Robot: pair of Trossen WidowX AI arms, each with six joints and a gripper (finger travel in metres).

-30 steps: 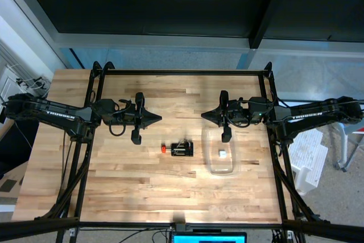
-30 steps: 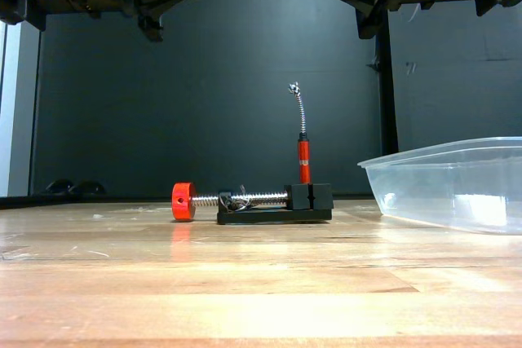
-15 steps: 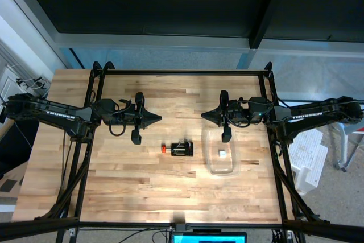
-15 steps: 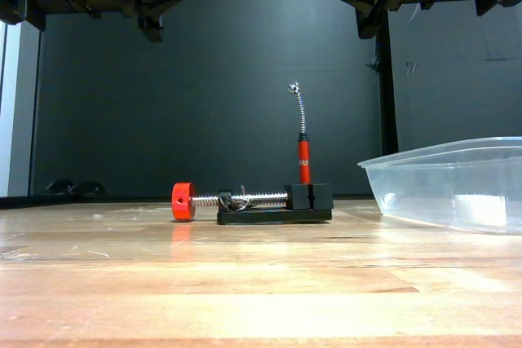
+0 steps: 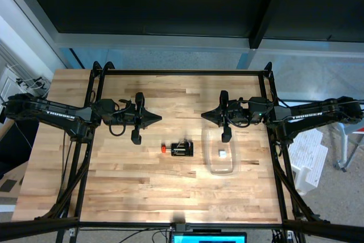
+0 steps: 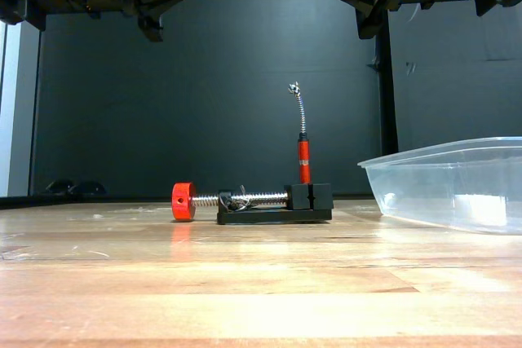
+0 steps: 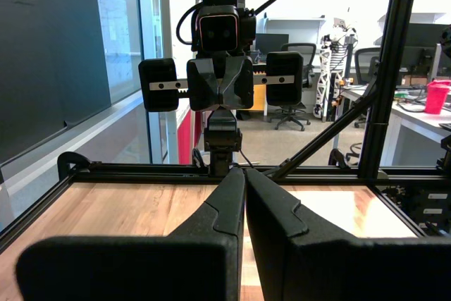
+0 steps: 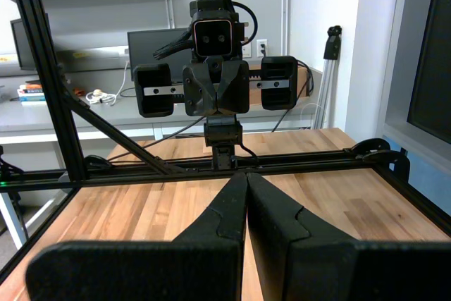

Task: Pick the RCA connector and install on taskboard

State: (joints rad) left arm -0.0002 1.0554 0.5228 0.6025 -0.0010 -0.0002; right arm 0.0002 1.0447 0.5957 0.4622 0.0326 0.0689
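Observation:
The taskboard (image 5: 182, 149) is a small black block at the table's middle, with its red-orange knob (image 6: 183, 201) at the left end. The RCA connector (image 6: 303, 156), a slim plug with a red barrel and a silvery coiled tail, stands upright on the block's right end (image 6: 310, 199). My left gripper (image 5: 158, 118) hangs shut high over the table, left of and behind the block, holding nothing. My right gripper (image 5: 203, 116) is shut too and empty, high up to the right, tip facing the left one. Both grippers stay well clear of the taskboard.
A clear plastic tray (image 5: 220, 173) sits just right of the block, under the right arm, with a small white cube (image 5: 222, 153) inside. A black frame (image 5: 182, 73) borders the wooden table at the back and sides.

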